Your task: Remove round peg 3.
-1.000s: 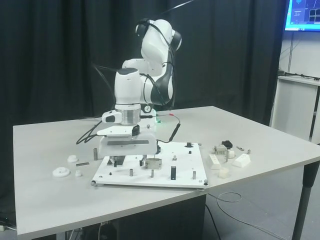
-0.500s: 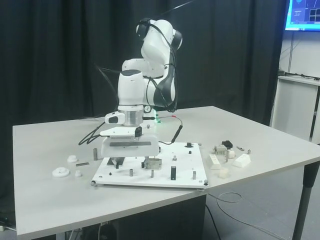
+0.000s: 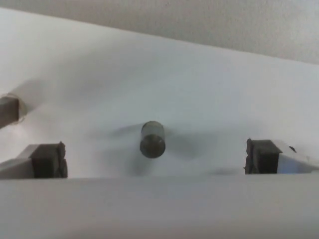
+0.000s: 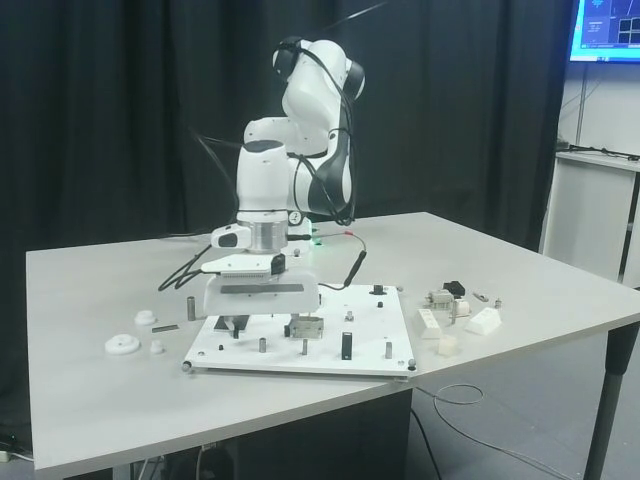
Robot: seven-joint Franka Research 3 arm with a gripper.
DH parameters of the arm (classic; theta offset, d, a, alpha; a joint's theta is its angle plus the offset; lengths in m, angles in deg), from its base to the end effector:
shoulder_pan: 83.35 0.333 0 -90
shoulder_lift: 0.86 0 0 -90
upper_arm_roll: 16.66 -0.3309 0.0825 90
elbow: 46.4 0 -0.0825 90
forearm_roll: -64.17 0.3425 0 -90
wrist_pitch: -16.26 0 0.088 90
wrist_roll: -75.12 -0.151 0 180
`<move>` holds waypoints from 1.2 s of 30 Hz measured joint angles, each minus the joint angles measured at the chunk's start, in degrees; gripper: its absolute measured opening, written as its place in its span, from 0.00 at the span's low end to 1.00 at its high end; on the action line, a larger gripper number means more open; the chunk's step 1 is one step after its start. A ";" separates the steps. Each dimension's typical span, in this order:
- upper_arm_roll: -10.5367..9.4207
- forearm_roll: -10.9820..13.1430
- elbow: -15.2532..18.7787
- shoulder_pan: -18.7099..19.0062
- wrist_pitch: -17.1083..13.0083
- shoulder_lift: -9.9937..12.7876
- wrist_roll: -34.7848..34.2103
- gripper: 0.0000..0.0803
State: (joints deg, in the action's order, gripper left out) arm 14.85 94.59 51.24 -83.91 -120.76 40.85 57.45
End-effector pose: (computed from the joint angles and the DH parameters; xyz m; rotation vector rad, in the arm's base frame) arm 0.5922 -0.3014 0.2199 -2.6528 1.6534 -0.1616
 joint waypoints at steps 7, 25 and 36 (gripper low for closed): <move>-0.40 0.48 -0.01 -0.22 -1.48 0.54 0.00 1.00; -0.94 1.06 -0.09 -0.47 -2.63 1.36 0.00 0.98; -1.11 1.51 -0.16 -0.58 -2.64 1.39 0.00 0.52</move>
State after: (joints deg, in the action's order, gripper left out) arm 13.74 96.10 51.09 -84.49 -123.41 42.24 57.45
